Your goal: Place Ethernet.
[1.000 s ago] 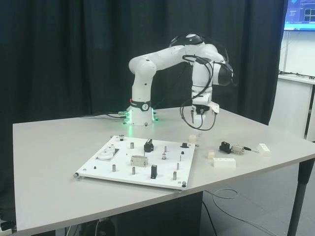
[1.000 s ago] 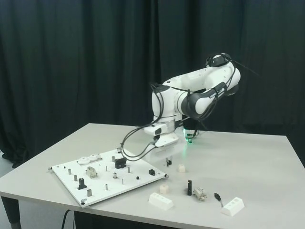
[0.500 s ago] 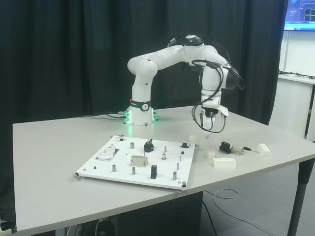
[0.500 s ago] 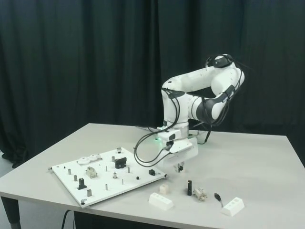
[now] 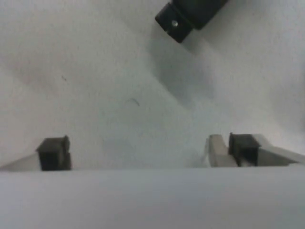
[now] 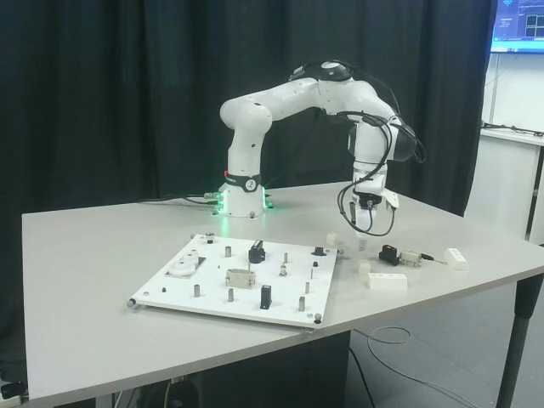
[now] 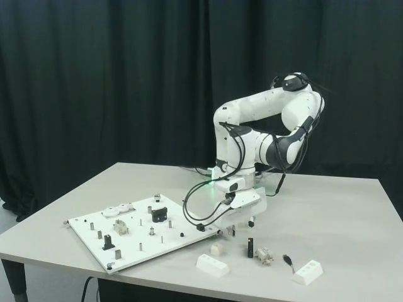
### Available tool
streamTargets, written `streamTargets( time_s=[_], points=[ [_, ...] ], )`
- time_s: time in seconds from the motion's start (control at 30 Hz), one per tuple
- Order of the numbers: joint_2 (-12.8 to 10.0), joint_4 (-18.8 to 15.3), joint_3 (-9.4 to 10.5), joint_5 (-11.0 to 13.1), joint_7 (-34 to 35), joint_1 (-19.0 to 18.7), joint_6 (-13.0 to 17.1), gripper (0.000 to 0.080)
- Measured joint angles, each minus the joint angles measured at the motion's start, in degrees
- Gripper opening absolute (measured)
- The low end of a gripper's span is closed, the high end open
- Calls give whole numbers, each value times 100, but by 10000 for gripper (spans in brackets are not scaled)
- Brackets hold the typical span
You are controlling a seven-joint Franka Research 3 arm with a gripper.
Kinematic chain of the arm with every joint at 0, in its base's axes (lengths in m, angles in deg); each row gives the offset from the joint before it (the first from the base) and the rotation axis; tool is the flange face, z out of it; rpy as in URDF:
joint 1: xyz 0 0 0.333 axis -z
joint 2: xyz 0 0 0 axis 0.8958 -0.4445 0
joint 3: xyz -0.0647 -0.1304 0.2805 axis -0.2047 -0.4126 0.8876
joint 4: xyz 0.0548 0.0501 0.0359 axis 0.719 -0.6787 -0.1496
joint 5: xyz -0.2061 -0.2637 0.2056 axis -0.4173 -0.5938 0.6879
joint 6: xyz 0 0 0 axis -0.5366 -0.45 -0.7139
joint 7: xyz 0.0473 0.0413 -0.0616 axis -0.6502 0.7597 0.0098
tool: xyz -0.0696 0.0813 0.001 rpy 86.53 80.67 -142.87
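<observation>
Below our gripper [image 5: 147, 152], fingers spread wide over bare grey table [image 5: 95, 71], we see a black part [image 5: 188, 14] just beyond.

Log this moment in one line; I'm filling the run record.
gripper: open, empty | over table, near black part | Ethernet: not yet grasped

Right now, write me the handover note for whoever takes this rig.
Pincer: open, empty, low over the grey table, just off the white board.
Things: a black block sits on the table close to the pincer, among other loose parts beside the board. I cannot tell which one is the Ethernet piece.
Done: nothing grasped.
Left: find it, grasp it, place it, probably on the board.
</observation>
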Motion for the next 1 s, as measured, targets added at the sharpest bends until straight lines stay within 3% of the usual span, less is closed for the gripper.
streamTargets(
  time_s=[0.07, 0.1, 1.0],
  points=[
    [0, 18, 17, 14, 9, 0, 19, 374],
    [0, 26, 22, 21, 13, 0, 25, 766],
    [11, 108, 29, 29, 68, 0, 30, 800]
  ],
)
